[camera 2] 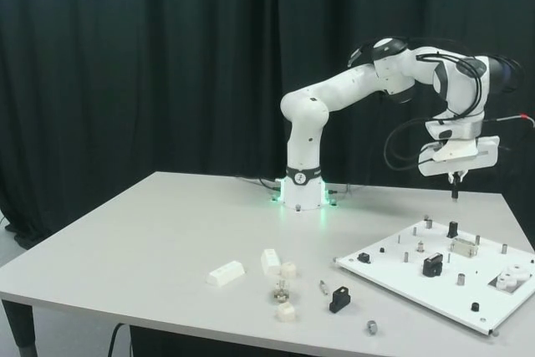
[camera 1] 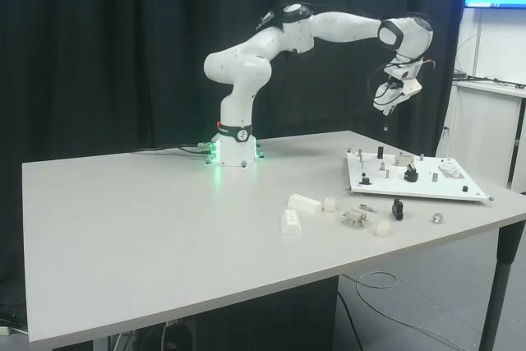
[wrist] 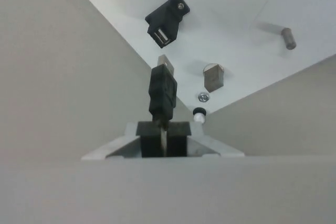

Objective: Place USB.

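Gripper [wrist: 163, 135] clamped on a USB plug [wrist: 162, 92], held up in the air above the far end of the white board [camera 1: 415, 180], well clear of it. The USB plug is a black moulded body, slightly waisted, with a bare grey metal connector tip at the free end; it hangs straight down from between the fingers, which grip its rear end. In the wrist view the metal tip points toward a black USB socket [wrist: 166, 20], a small angular block with one screw in its top and a rectangular metal-lined opening facing the plug; plug and socket are apart, not touching. Near the socket on the board: a grey square block [wrist: 214, 77], a small screw head [wrist: 203, 97], a black-and-white peg [wrist: 199, 114], and a grey cylinder pin [wrist: 288, 38] further off. In both room views the white arm [camera 1: 271, 43] reaches out high from its base over the board, with the plug only a tiny dark sliver under the gripper [camera 2: 456, 180]. On the grey surface [camera 1: 148, 211] beside the board lie loose white blocks [camera 1: 302, 203] and a small black part [camera 1: 398, 209].
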Available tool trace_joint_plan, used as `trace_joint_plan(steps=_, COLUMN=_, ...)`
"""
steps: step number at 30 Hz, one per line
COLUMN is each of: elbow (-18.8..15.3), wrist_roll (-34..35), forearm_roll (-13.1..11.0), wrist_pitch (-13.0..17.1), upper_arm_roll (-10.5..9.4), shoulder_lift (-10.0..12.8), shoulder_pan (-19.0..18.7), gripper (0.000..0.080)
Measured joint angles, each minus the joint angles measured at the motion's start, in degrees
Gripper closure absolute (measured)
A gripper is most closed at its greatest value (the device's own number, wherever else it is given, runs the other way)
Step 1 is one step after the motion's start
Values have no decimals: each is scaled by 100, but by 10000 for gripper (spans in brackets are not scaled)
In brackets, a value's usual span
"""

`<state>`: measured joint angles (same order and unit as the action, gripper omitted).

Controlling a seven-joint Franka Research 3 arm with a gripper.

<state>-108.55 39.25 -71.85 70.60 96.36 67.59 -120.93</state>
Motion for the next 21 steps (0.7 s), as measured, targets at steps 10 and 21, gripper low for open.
trace_joint_plan(steps=10, elbow=0, wrist_roll=0, forearm_roll=18, wrist_pitch=-15, upper_arm_roll=62, shoulder_lift=0, shoulder_pan=23, gripper=783)
trace_joint_plan(steps=21, elbow=0, wrist_roll=0, forearm_roll=23, wrist_pitch=-15, upper_arm_roll=62, shoulder_lift=3, shoulder_pan=49, gripper=783)
